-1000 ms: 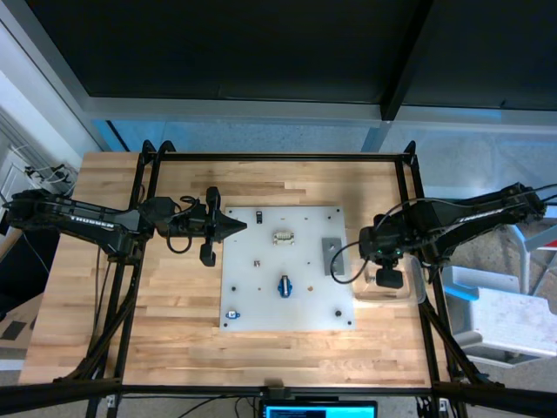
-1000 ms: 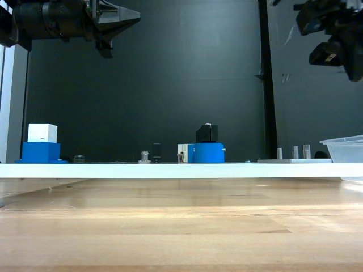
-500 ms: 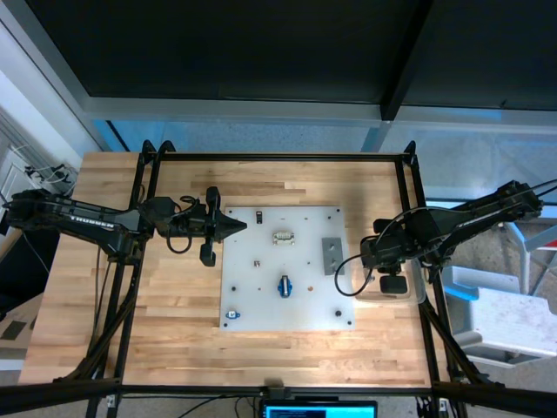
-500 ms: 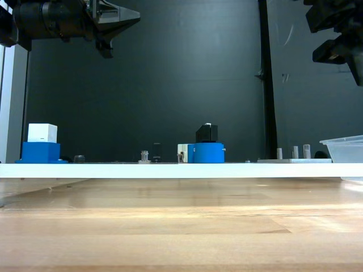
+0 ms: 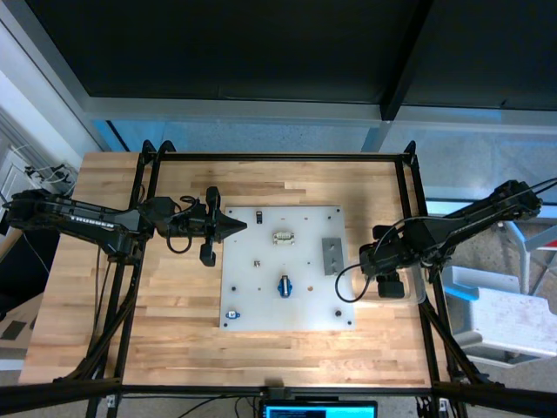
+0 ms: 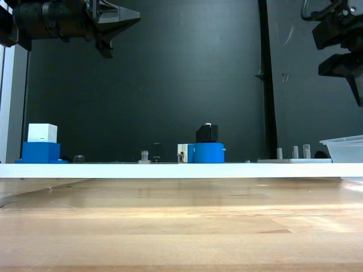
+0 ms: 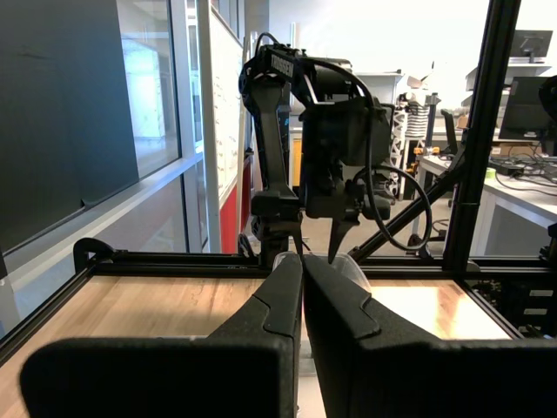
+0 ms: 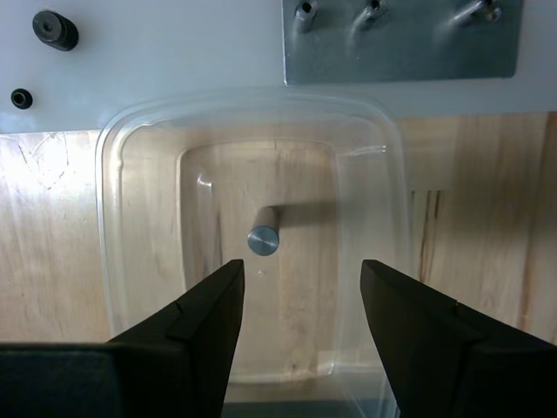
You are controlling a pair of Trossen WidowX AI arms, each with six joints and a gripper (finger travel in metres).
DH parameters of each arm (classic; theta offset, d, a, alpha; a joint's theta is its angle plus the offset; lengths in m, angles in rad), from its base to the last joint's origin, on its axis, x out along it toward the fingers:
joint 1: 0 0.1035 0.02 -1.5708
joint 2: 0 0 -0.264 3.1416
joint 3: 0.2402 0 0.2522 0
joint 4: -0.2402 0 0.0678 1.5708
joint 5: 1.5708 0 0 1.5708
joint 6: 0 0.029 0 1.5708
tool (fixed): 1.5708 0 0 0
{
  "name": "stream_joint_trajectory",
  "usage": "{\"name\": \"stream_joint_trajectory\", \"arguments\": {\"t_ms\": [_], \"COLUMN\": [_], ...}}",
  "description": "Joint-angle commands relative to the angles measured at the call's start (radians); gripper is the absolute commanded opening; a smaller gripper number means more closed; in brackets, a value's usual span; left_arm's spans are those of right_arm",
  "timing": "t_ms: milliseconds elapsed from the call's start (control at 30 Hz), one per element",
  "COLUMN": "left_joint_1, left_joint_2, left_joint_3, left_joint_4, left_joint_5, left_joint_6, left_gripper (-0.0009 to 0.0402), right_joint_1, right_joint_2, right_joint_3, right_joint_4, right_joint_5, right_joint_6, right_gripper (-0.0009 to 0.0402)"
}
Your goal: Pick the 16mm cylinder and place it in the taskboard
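Observation:
The 16mm cylinder [image 8: 263, 237], a short silvery peg, lies inside the clear plastic tray [image 8: 139, 261], seen end-on in the right wrist view. My right gripper [image 8: 302, 305] hangs open above the tray, its fingers [image 8: 204, 322] apart on either side of the peg and well clear of it. In the high view the right gripper [image 5: 389, 283] covers the tray just right of the white taskboard [image 5: 261, 296]. My left gripper [image 5: 233, 225] is shut and held high over the board's far left edge.
The grey block [image 8: 396, 43] with three pegs sits on the board edge beside the tray. A blue fitting [image 5: 285, 286] stands mid-board, and a blue base with a white cube [image 6: 41, 144] near its front left corner. Black frame posts [image 5: 419, 209] border the table.
My right gripper has shifted slightly toward the near edge and outward over the tray, now pointing down into it. The left arm has not moved.

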Motion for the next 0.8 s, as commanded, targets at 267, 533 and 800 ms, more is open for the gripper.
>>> {"name": "stream_joint_trajectory", "arguments": {"t_ms": [267,533,800], "left_joint_1": [0.000,0.000,0.000], "left_joint_2": [0.000,0.001,0.000], "left_joint_3": [0.000,0.000,0.000], "left_joint_4": [0.000,0.000,0.000], "left_joint_5": [0.000,0.000,0.000], "left_joint_6": [0.000,0.000,0.000], "left_gripper": [0.0000,0.0000,0.0000], "right_joint_1": [0.028,0.032,0.036], "right_joint_2": [0.000,0.014,0.027], "right_joint_3": [-0.076,-0.136,-0.167], "right_joint_4": [0.068,0.137,0.185], "right_joint_5": [0.000,0.000,0.000], "right_joint_6": [0.042,0.066,0.072], "right_gripper": [0.0188,0.0188,0.0188]}}
